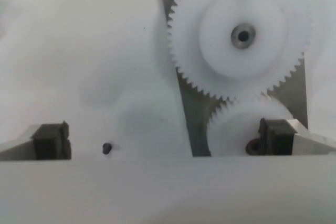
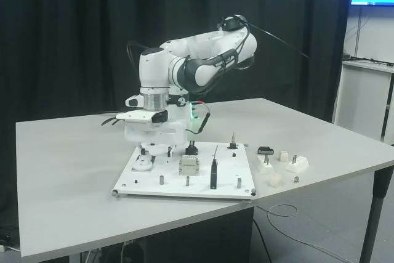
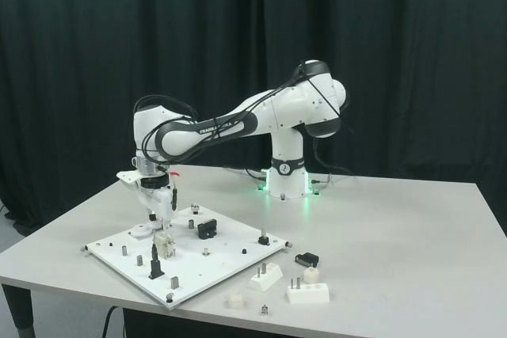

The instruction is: Insert medium gear.

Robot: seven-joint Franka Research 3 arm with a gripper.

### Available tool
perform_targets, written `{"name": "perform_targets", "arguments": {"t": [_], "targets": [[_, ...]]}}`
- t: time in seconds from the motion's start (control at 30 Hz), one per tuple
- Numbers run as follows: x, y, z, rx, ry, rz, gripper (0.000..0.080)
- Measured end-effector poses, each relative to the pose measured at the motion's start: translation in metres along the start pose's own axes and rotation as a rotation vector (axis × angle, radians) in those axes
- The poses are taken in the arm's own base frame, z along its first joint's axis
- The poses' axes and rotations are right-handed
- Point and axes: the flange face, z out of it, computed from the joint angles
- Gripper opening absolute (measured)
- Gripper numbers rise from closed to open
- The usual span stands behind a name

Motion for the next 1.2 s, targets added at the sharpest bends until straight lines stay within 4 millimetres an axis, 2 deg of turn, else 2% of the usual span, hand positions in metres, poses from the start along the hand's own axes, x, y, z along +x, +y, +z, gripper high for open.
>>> {"name": "perform_targets", "arguments": {"t": [1.2], "targets": [[-0.0002, 0.0037, 0.002, 0.008, -0.004, 0.011, 0.08]]}}
